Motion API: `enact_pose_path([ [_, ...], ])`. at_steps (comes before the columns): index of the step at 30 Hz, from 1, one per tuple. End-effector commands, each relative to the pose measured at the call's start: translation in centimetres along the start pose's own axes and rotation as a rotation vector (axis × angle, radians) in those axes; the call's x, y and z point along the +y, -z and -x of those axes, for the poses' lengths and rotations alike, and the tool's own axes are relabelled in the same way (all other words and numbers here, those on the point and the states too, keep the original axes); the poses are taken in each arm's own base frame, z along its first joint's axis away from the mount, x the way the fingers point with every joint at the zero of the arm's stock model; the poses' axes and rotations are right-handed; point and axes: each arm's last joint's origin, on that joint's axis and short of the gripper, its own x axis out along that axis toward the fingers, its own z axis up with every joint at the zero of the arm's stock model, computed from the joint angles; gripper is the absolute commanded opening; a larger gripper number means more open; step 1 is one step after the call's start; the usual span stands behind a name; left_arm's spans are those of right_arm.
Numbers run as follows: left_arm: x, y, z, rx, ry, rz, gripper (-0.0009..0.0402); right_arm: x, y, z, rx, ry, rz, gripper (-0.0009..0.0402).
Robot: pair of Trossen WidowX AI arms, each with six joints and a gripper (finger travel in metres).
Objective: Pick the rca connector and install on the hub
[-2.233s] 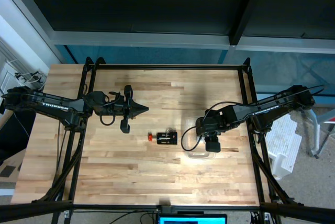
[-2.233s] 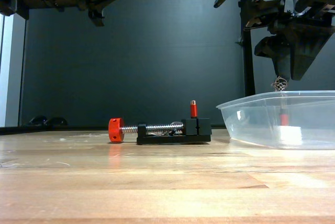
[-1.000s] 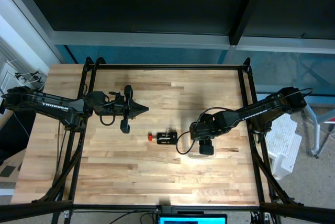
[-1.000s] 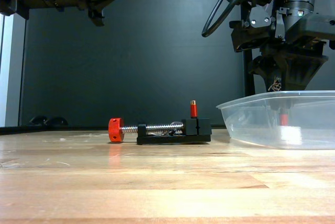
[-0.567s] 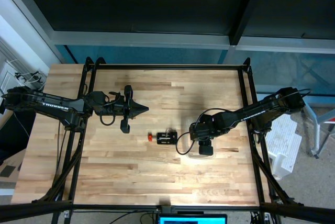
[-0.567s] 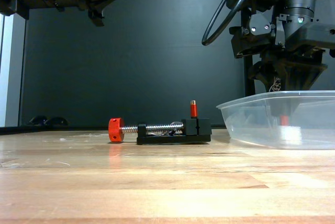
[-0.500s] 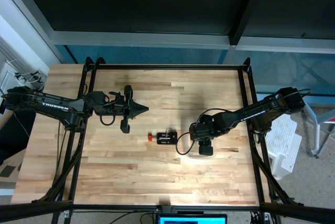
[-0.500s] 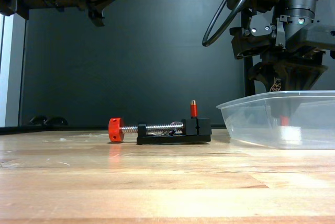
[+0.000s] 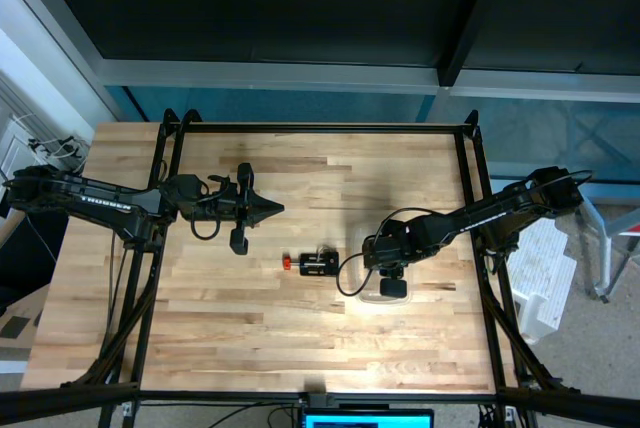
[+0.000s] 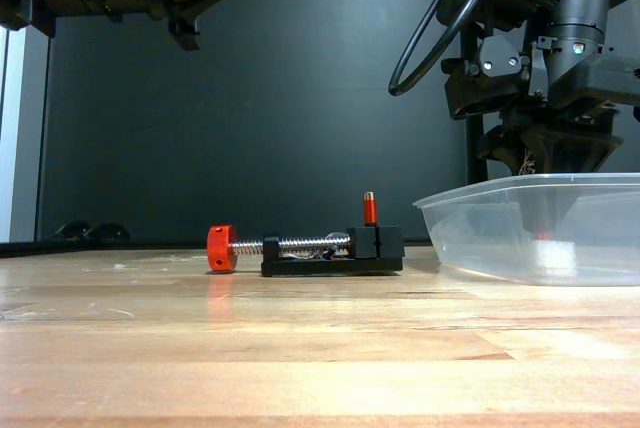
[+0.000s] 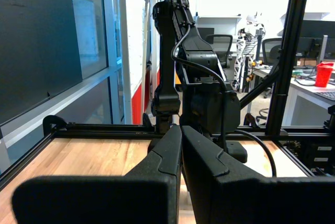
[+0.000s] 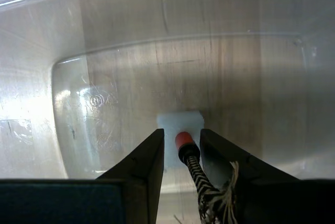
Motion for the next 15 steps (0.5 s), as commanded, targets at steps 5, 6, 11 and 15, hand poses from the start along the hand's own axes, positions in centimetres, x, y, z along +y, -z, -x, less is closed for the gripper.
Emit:
enact_pose_path([
  [5,0.01,0.0,0.0,0.0,0.0,0.0,0.0,0.01,-0.05,0.02,-0.004,-0.001,-0.001,0.0049],
  [6,0.0,0.0,0.0,0.0,0.0,0.0,0.0,0.0,-0.04,0.01,-0.004,-0.001,-0.001,0.0044],
  [11,0.0,0.0,0.0,0.0,0.0,0.0,0.0,0.0,-0.04,0.01,-0.004,-0.001,-0.004,0.0019],
  [15,0.0,0.0,0.0,0.0,0.0,0.0,0.0,0.0,-0.04,0.01,-0.004,-0.001,-0.012,-0.0002],
])
